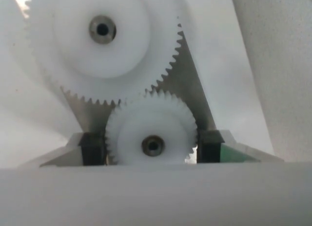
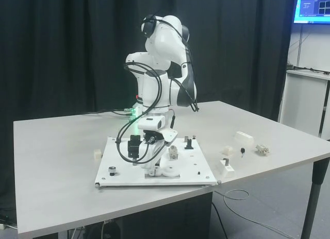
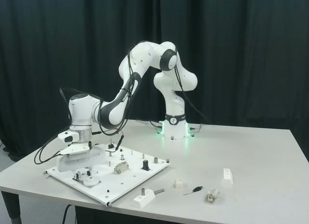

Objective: Remove medium gear.

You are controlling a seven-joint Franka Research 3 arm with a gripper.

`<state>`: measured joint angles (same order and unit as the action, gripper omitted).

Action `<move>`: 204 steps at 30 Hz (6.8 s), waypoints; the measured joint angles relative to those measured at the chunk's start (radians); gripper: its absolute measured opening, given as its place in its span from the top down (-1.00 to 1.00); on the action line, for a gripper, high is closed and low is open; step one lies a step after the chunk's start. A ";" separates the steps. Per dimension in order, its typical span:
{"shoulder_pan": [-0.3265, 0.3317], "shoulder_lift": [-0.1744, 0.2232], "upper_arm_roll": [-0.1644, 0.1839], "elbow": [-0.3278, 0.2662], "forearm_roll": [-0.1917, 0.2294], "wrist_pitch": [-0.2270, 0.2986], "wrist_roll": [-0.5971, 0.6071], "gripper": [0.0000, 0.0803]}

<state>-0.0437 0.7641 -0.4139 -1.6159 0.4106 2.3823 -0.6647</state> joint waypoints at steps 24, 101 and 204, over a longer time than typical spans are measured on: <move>0.000 0.000 0.000 0.000 0.001 0.000 0.012 0.01; 0.004 -0.025 -0.042 0.329 -0.074 -0.361 0.229 -0.99; -0.002 0.014 -0.023 0.166 -0.103 -0.232 0.159 -0.99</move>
<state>-0.0454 0.7778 -0.4366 -1.4501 0.3076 2.1503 -0.5061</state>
